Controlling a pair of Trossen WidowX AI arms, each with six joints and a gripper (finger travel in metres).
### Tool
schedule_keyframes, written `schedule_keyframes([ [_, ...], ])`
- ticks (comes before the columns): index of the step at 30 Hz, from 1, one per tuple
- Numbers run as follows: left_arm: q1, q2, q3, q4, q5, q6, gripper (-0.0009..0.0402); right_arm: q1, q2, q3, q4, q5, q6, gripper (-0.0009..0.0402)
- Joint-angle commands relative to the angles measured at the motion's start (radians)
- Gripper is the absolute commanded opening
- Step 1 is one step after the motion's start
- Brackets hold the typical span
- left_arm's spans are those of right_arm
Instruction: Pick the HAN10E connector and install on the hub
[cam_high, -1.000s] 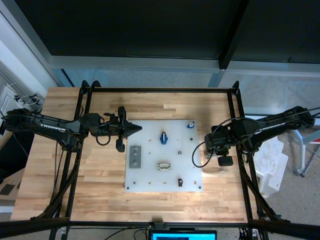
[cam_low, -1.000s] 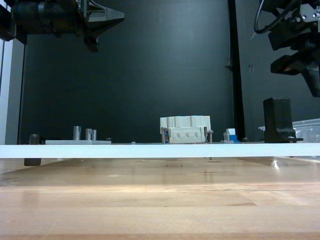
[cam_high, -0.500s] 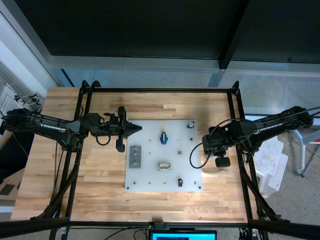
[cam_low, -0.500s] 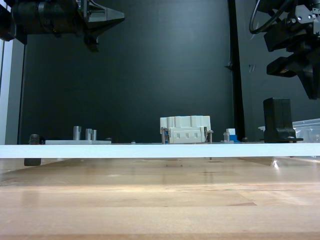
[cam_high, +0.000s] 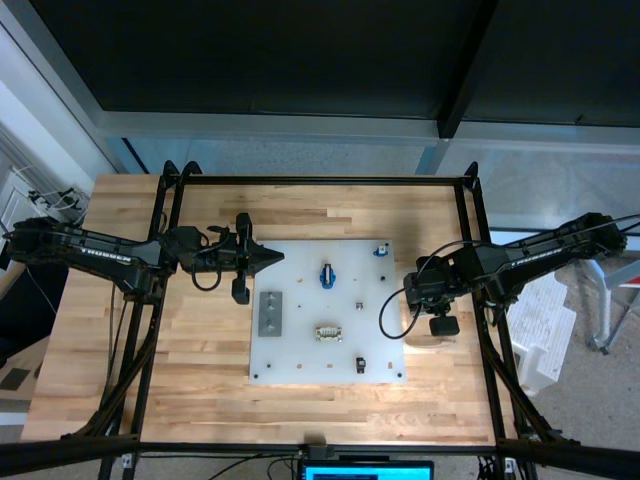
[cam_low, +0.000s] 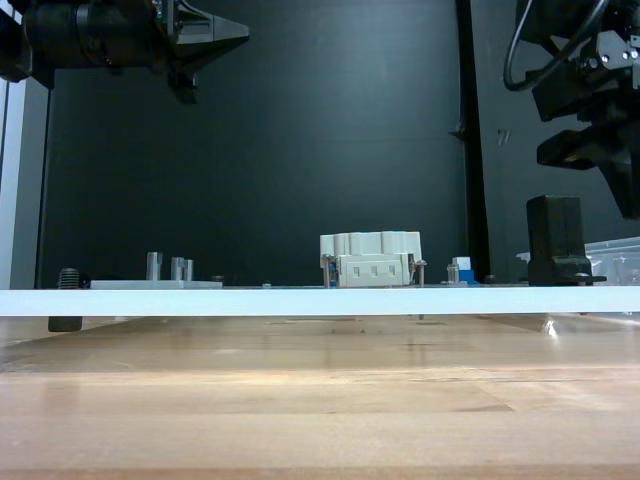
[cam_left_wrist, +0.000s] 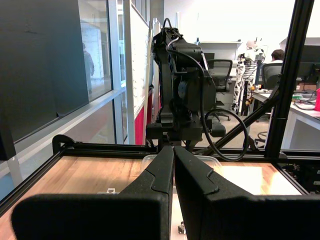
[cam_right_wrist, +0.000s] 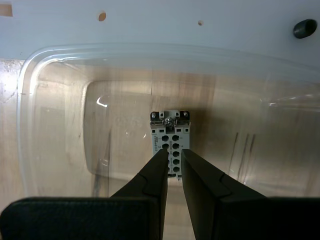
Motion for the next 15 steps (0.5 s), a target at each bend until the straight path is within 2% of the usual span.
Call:
schedule_keyframes([
  [1,0.000,0.000,0.000,0.000,0.000,0.000,0.0000,0.001,0.000,-0.017,0.031,0.000,0.002,0.0036],
  [15,0.000,0.000,0.000,0.000,0.000,0.000,0.0000,0.005,0.000,-0.074,0.090,0.000,0.002,0.0036],
])
